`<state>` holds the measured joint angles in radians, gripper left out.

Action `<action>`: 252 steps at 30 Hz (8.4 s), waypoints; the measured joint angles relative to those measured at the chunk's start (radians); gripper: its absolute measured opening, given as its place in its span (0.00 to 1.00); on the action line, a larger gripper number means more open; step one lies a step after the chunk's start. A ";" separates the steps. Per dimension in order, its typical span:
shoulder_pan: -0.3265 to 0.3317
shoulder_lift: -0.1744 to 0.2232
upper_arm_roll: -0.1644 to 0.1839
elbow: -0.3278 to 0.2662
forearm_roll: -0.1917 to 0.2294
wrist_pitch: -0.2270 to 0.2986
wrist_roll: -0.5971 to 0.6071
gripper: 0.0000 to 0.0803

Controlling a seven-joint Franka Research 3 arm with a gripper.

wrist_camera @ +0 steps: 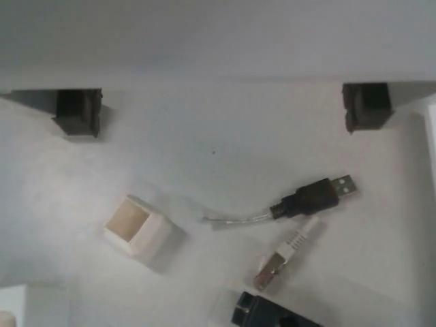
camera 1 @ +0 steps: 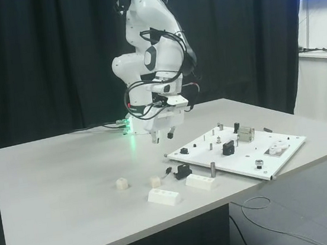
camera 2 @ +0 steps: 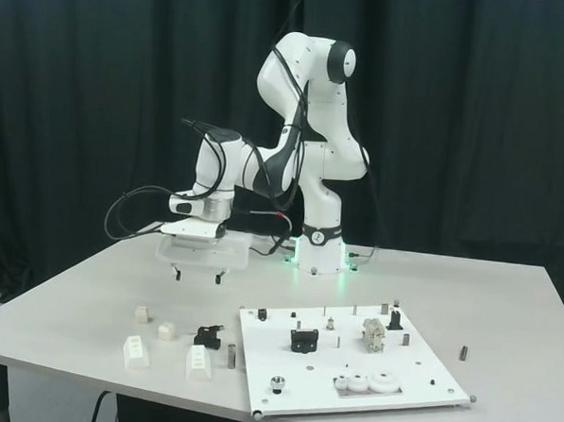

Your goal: Remove waterproof.

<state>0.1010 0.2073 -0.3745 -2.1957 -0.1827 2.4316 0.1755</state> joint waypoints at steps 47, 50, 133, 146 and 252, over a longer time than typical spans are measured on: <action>-0.014 0.063 0.020 0.094 0.129 -0.004 -0.105 1.00; -0.012 0.063 0.032 0.097 0.165 -0.013 -0.120 1.00; 0.520 0.087 0.128 0.020 0.405 -0.013 0.440 1.00; 0.520 0.104 0.129 0.019 0.405 0.012 0.440 1.00; 0.540 0.101 0.126 -0.027 0.402 0.084 0.453 0.39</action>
<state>0.6409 0.3079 -0.2481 -2.2227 0.2188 2.5159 0.6283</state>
